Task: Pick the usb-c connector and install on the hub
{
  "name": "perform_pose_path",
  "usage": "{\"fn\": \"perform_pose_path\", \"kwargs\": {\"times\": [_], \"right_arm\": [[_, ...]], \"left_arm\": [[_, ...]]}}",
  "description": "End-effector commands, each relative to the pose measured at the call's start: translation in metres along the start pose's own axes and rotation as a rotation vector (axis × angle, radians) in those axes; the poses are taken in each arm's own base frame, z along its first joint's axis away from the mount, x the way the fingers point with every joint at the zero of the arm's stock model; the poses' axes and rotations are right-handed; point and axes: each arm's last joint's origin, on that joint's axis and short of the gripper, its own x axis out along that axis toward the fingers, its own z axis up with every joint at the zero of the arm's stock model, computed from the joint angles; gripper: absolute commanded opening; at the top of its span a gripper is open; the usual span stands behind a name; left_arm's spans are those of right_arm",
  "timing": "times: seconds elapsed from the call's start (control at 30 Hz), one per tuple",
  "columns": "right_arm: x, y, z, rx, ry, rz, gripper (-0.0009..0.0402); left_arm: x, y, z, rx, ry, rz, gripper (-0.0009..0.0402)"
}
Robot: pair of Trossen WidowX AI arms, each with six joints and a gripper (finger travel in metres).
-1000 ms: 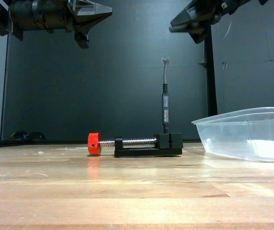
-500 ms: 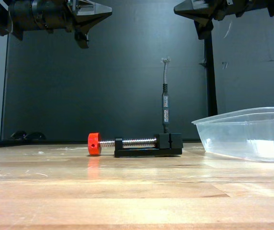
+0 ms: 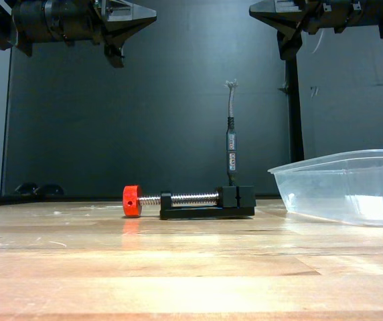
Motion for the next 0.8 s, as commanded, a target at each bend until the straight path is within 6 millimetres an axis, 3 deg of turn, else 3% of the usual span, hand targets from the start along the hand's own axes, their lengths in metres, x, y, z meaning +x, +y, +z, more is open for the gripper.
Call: {"fn": "perform_pose_path", "kwargs": {"times": [0.03,0.8], "right_arm": [[0.0001,-0.0002,-0.0014,-0.002,0.001,-0.002,0.0],[0.0001,-0.0004,-0.0017,-0.021,0.003,-0.002,0.0]], "left_arm": [[0.0,0.0,0.0,0.0,0.0,0.0,0.0],[0.0,0.0,0.0,0.0,0.0,0.0,0.0]]}}
